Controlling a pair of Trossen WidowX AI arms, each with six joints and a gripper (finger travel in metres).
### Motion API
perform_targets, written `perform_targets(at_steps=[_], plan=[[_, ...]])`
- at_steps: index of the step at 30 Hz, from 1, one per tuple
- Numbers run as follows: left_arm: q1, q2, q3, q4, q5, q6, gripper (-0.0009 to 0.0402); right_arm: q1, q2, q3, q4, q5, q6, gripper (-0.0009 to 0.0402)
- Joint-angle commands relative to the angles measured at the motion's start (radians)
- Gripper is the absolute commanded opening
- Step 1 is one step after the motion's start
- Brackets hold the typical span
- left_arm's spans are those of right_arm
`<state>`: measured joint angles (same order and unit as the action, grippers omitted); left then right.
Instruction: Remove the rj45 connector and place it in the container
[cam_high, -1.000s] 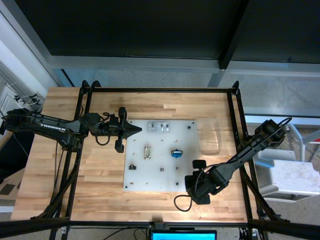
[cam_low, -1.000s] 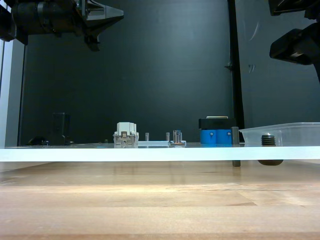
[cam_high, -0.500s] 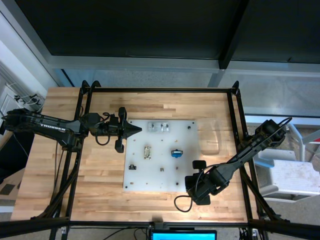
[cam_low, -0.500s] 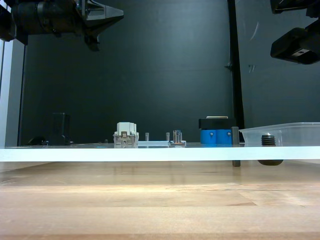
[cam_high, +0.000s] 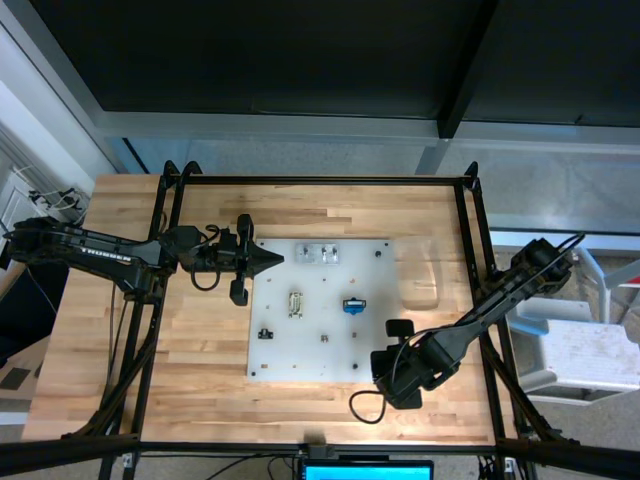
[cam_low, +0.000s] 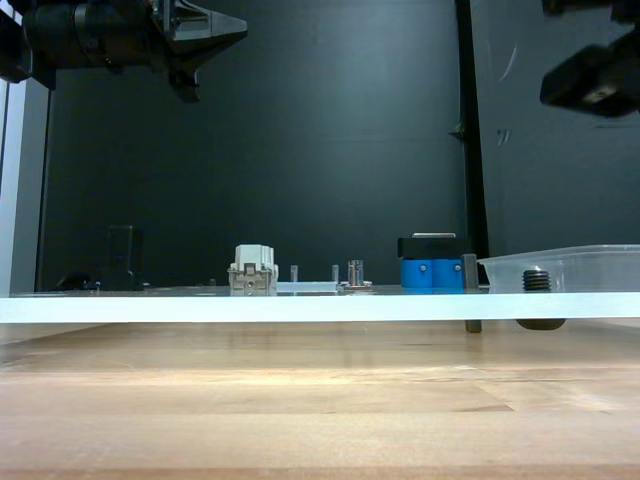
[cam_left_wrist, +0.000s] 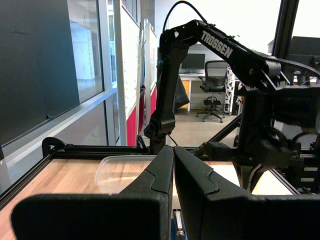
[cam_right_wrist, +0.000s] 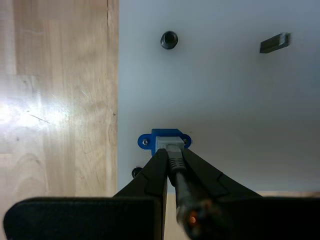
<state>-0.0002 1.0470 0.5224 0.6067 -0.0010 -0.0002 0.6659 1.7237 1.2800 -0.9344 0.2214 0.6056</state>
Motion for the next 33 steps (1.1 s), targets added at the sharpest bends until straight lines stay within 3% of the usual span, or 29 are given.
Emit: perform_targets(at_steps=[1,10,25,33], plan=[[0.0,0.0,0.0,0.0,0.0,0.0,0.0001,0.0,-0.014,0.013,-0.011,-0.006,-0.004,0.0],[0.0,0.0,0.0,0.0,0.0,0.0,0.0001,-0.005,-0.062,0.085,-0.116,-0.005,-0.008,0.0],[0.0,0.002,0.0,-0.003,0.0,0.0,0.0001,-0.017,-0.113,0.101,-0.162,-0.014,-0.012,0.0],[0.0,0.002,0.0,-0.003,0.0,0.0,0.0001,-0.098,-0.183,0.062,-0.189,-0.022,-0.012,0.0]])
